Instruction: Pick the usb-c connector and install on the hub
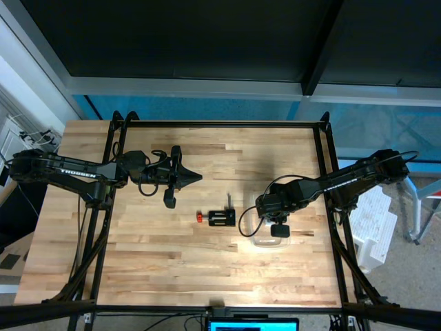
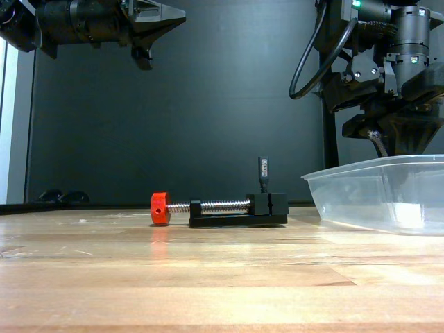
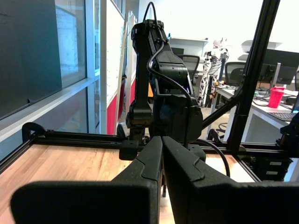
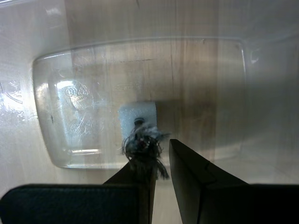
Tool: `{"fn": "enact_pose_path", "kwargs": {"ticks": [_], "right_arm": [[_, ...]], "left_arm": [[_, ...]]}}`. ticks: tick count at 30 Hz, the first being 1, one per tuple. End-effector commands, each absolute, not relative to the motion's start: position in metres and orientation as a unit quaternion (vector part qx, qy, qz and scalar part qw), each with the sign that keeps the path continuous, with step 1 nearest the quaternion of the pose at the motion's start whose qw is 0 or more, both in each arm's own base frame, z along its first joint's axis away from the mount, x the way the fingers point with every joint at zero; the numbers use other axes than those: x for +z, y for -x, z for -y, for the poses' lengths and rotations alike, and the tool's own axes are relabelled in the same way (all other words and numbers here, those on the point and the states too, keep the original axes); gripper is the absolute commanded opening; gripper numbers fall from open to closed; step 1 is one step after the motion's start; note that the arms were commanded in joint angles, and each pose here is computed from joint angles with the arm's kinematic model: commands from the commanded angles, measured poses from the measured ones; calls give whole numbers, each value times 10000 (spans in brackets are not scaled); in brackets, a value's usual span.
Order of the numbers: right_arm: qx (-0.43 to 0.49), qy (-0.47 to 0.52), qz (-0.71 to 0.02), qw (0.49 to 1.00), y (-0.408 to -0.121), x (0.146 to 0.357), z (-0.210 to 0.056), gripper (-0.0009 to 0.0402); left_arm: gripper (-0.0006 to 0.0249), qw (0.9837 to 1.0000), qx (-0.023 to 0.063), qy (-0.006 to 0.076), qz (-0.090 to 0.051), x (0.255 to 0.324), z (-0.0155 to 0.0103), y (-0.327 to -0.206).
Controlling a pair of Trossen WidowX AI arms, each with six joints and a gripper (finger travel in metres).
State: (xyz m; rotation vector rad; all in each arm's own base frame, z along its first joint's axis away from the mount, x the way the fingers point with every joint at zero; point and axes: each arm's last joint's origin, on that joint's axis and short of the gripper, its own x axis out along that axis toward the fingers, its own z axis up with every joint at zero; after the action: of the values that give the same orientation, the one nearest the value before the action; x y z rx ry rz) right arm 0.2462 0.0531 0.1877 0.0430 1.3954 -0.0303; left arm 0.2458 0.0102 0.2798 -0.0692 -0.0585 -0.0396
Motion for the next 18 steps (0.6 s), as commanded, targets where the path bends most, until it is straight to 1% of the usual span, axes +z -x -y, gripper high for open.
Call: {"fn": "enact_pose_path", "kwargs": {"ticks": [1,12,18], "right_arm": [[-144,-193,-6454,7635,-2454,1877,-531,35],[-170,-176,-6563,7541,-2423,1886,-526,37],[-185,-149,-6643,7471,-2436,2001,-533,37]], "left_arm": [[0,9988,-198,344,293,2798,-102,-2459],[0,9988,-198,344,293,2798,-102,-2459],[0,9988,-196,344,293,2798,-103,-2459]]}}
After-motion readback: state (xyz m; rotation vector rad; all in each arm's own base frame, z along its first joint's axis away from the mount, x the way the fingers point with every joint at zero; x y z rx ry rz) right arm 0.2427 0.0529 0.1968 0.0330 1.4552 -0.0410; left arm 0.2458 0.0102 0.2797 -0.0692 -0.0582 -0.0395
